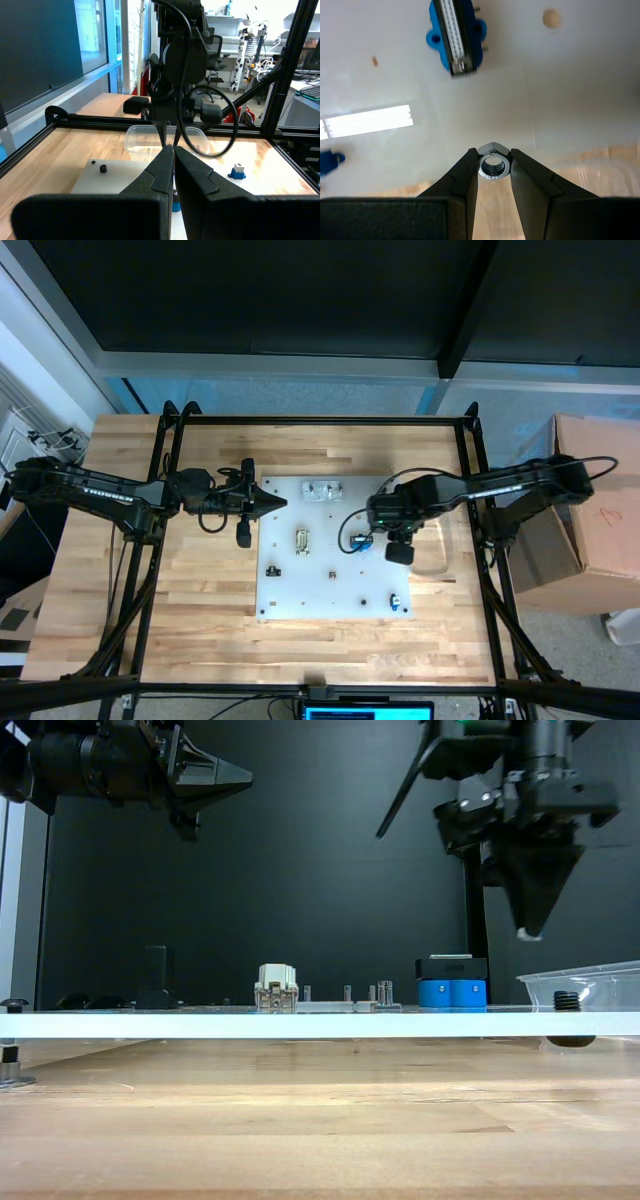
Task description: Unfasten the M12 nut and place it in the container
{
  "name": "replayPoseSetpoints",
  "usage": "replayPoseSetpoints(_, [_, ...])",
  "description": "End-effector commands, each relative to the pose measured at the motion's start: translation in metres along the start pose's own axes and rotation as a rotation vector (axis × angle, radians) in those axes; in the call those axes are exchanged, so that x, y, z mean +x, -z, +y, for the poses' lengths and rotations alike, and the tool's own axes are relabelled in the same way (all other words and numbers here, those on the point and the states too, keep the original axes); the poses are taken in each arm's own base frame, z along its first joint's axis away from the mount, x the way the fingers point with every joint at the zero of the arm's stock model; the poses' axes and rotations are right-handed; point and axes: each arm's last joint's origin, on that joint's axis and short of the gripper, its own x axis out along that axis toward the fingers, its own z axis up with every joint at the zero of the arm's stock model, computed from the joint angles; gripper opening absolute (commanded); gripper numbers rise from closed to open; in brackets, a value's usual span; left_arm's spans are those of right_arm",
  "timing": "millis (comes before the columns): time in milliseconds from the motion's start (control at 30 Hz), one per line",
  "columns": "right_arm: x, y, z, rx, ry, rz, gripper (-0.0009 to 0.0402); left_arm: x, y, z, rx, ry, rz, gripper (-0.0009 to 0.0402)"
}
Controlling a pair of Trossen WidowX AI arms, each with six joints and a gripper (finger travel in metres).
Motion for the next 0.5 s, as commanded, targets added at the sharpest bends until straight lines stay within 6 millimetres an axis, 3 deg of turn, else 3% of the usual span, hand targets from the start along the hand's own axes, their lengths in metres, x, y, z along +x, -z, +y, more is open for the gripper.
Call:
replayPoseSetpoints(33, [-0.005, 0.017, -0.005, 0.022, 0.001, 0.004, 0.0013, 0.000, 0.000, 0.000, 0.000, 0.000, 0.000, 0.0000])
replayPoseSetpoints(300, [-0.005, 0.062, -0.012, 0.064, 0.000, 0.014, 0.0013, 0.000, 0.000, 0.000, 0.000, 0.000, 0.000, 0.0000])
replayPoseSetpoints(500, [0.004, 0.076, -0.015, 0.091, 0.008, 0.040, 0.0013, 0.000, 0.000, 0.000, 0.000, 0.000, 0.000, 0.0000])
